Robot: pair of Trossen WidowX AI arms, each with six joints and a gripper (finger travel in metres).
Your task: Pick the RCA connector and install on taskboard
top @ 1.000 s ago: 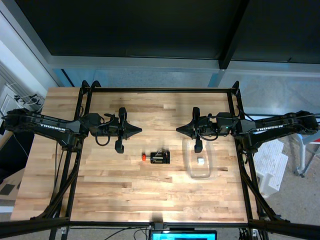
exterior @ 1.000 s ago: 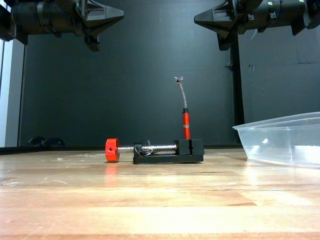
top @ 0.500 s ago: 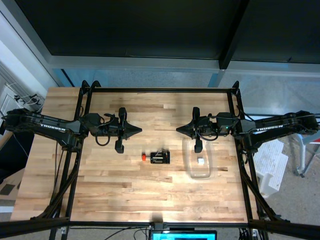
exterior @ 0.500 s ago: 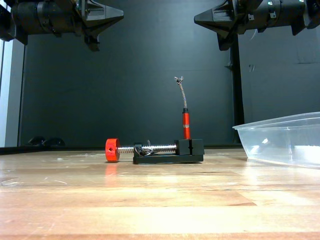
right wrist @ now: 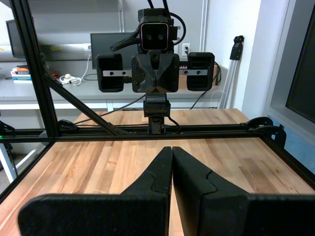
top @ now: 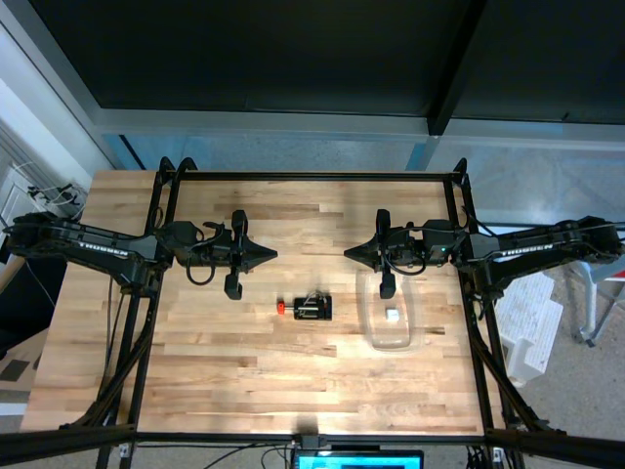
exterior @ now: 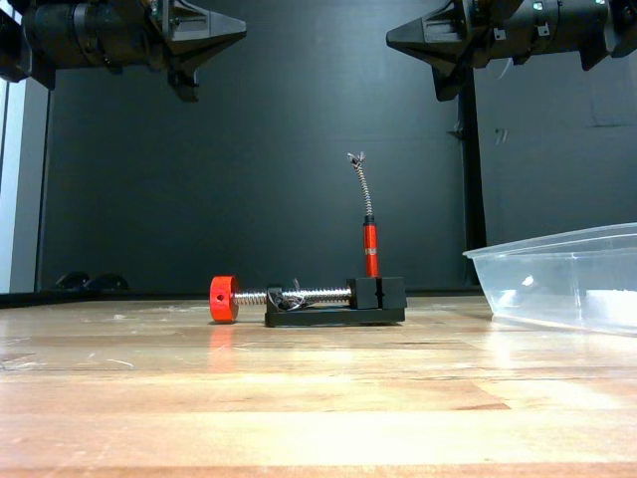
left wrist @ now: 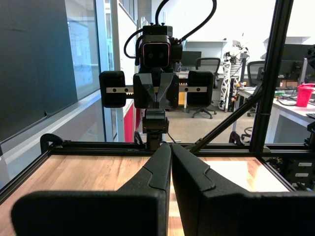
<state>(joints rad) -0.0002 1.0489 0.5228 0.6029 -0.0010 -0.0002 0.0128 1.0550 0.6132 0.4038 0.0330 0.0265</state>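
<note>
Connector [exterior: 370, 249] stands unheld on the vise [exterior: 336, 303] — left gripper [top: 272, 255] and right gripper [top: 348, 253] hang high, facing, fingers together.

Red connector [exterior: 370, 239] stands upright on black vise [exterior: 378, 295], braided cable [exterior: 363, 189] rising.

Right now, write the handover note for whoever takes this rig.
Left gripper: shut, empty, high over the table's left half.
Right gripper: shut, empty, high near the tray's far end.
Connector: stands upright on the vise with nothing holding it; its cable rises from it.
Tray: right of the vise, with only the white block showing in it.
Done: pick and install, by the look of it.
Left: probably nothing; how fully the connector is seated cannot be told from here.
</note>
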